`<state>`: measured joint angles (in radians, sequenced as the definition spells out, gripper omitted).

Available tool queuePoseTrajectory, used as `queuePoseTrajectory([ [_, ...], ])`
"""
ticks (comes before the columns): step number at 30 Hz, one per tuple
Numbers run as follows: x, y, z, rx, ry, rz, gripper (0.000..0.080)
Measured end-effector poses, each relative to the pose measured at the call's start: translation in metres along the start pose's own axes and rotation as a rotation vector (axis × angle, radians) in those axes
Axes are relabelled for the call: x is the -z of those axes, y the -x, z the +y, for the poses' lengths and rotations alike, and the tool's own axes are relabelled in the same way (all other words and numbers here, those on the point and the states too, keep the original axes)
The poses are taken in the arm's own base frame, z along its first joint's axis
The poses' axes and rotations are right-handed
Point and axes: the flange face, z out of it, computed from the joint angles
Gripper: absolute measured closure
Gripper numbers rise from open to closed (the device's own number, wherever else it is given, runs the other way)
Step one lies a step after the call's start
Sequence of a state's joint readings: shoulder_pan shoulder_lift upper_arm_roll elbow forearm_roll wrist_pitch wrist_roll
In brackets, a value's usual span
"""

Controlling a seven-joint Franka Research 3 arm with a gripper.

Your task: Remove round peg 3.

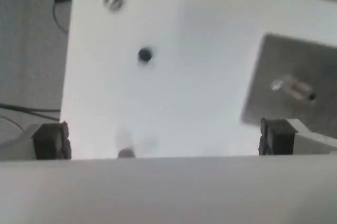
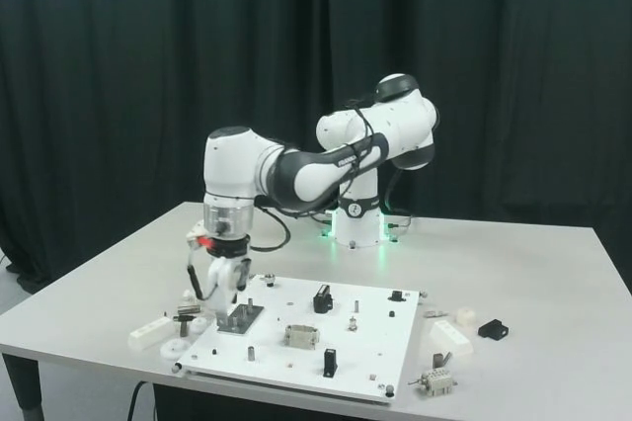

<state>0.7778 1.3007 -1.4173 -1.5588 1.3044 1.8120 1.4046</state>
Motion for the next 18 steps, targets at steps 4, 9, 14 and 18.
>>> queuePoseTrajectory([
  [4, -0.004, 0.020, 0.000, 0.045, 0.008, 0.005, 0.0003],
  [9, -0.010, 0.037, 0.000, 0.024, 0.015, 0.008, 0.0003],
  [14, -0.015, 0.046, 0.000, -0.014, 0.024, 0.019, 0.0003],
  [18, -0.019, 0.048, 0.000, -0.008, 0.031, 0.020, 0.0003],
])
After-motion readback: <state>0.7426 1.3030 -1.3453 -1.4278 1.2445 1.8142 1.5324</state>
